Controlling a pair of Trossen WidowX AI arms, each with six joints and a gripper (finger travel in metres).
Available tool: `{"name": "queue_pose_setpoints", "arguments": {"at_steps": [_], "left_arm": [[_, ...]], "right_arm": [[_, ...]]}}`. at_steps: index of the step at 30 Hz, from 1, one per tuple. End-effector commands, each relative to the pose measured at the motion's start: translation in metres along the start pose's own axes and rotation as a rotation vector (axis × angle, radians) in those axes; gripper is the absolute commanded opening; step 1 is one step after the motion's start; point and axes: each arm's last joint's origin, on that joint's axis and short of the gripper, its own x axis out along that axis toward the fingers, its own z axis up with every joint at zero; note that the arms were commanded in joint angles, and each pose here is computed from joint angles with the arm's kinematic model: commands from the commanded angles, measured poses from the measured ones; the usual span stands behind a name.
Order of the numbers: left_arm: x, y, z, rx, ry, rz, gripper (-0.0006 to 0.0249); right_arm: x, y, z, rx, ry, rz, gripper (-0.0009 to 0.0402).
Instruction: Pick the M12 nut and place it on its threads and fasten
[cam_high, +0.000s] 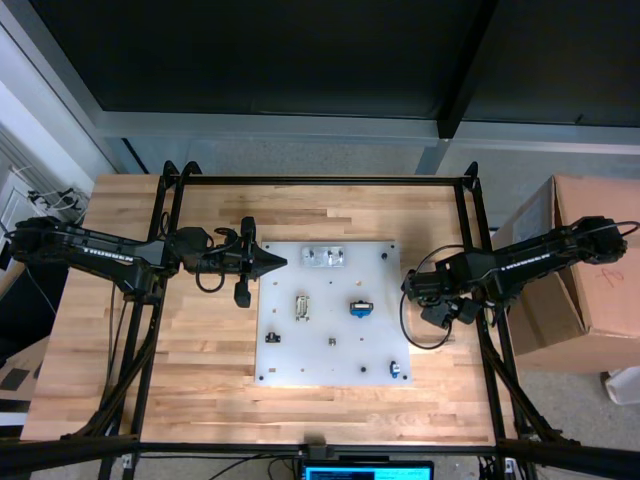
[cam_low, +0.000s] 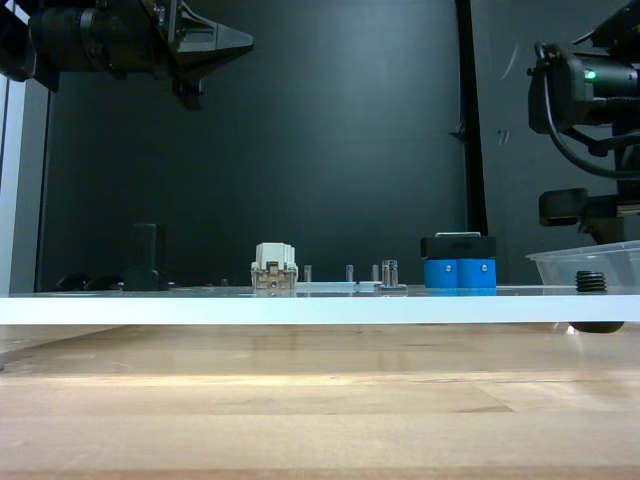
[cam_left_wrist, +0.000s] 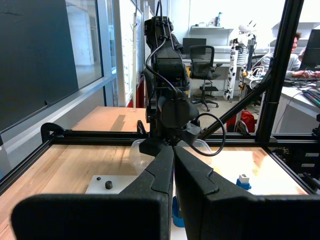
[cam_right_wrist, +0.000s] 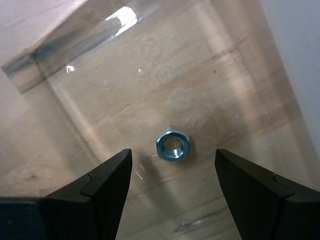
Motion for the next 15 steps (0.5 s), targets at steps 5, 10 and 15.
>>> {"name": "queue_pose_setpoints", "arguments": {"at_steps": [5,10,15], "left_arm": [[0.0001,0.0000,0.0000,0.000,0.000,0.000,0.0000],[0.0001,0.0000,0.0000,0.000,0.000,0.000,0.0000],[0.0001,0.0000,0.0000,0.000,0.000,0.000,0.0000]], "right_arm": [[0.0017,0.0000,0.0016,-0.008,-0.011,-0.013,0.0232],[0.0030,0.0008,0.0013,-0.010,-0.010,-0.012,0.0231],[0.0053,0.0019,0.0007,-0.011,-0.011,-0.012,0.0221]]}}
